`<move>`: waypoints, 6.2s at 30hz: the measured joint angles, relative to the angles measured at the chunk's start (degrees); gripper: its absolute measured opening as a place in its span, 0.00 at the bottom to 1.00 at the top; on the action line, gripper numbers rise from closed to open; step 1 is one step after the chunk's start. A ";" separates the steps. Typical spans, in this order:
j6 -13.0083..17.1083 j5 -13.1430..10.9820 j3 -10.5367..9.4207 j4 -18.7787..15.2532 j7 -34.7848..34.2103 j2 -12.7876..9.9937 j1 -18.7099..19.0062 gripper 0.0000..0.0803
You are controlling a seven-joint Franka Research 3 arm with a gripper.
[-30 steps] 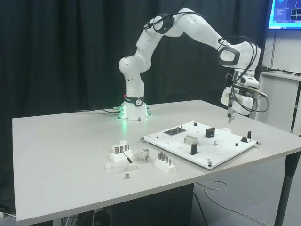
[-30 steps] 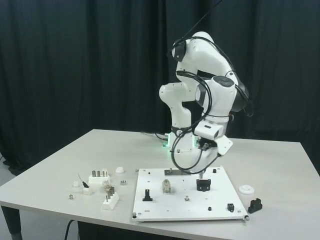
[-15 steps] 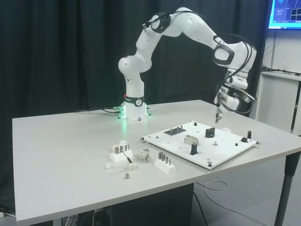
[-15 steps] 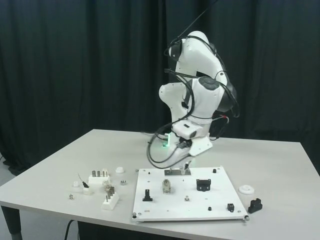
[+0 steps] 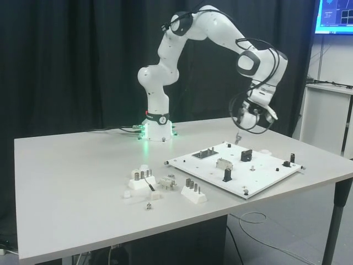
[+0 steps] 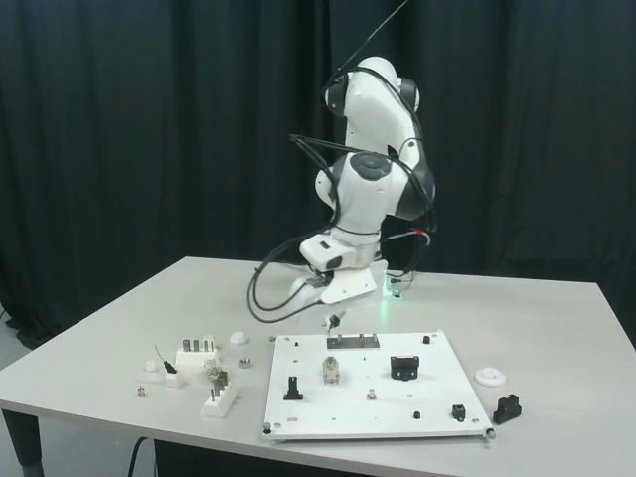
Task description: Place Ethernet.
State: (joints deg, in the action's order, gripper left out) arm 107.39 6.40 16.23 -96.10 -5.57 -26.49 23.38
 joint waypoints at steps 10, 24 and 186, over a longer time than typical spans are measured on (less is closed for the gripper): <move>1.44 4.79 -1.51 -5.95 0.11 4.14 -4.67 0.09; 9.12 9.71 -4.16 -16.26 0.94 10.16 -13.16 0.09; 51.78 -1.55 11.92 -42.00 23.08 10.31 -25.16 0.09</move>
State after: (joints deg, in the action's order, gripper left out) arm 159.18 4.85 28.15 -138.10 17.51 -16.18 -1.78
